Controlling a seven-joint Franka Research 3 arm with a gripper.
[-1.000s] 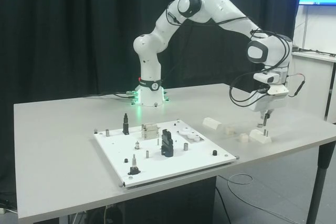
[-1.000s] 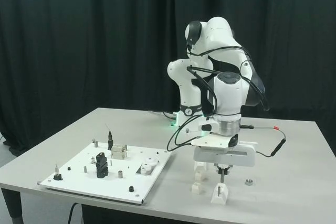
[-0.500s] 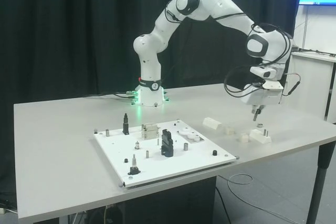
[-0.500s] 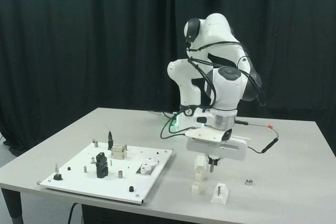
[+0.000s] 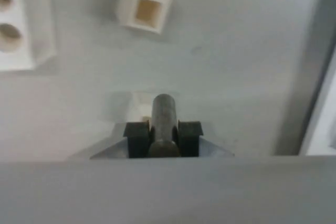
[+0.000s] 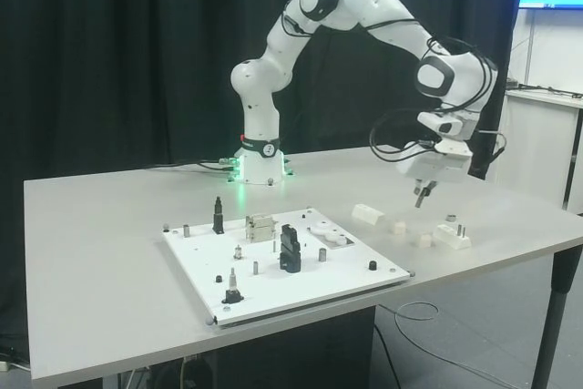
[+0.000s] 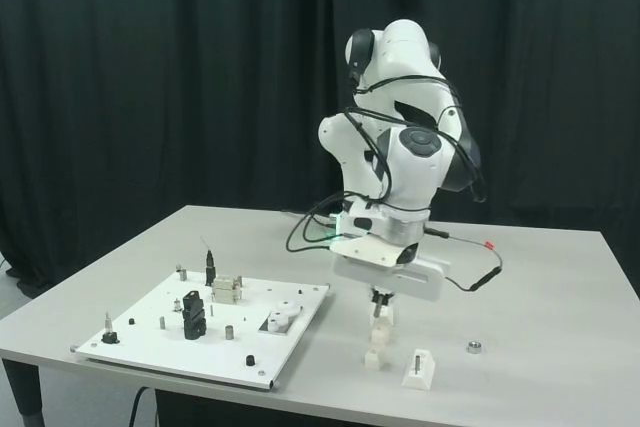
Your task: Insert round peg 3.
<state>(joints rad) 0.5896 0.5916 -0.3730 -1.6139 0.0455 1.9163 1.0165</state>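
Grey metal, the round peg (image 5: pixel 163 124) sits pinched between the two black fingers (image 5: pixel 136 136) of the tool (image 5: pixel 163 139), its long axis running straight on past the fingertips, so that it hangs nearly upright below the wrist with its free end pointing down at the surface (image 6: pixel 109 225). In the first room view the tool (image 6: pixel 420 194) hangs in the air with the peg (image 6: pixel 419 196) as a short dark stub under it, clear of everything beneath.

Nearest under it lie the loose white blocks: a small cube with a square hollow (image 5: pixel 144 5), a longer block with two round holes (image 5: pixel 14 24), and, further toward the surface's edge, a small white stand (image 7: pixel 419 368) that no longer carries anything in its top as far as I can tell.

The relation that counts lies further off. The white board (image 6: pixel 301 289) with its posts and black fittings rests well apart from the tool, on the side away from the white stand and across from the loose blocks. In my judgement the peg's hole is on that board, though which hole is too small to tell. Since the peg is already close to vertical, the coming move looks mostly like a sideways carry toward the board and then a straight descent.
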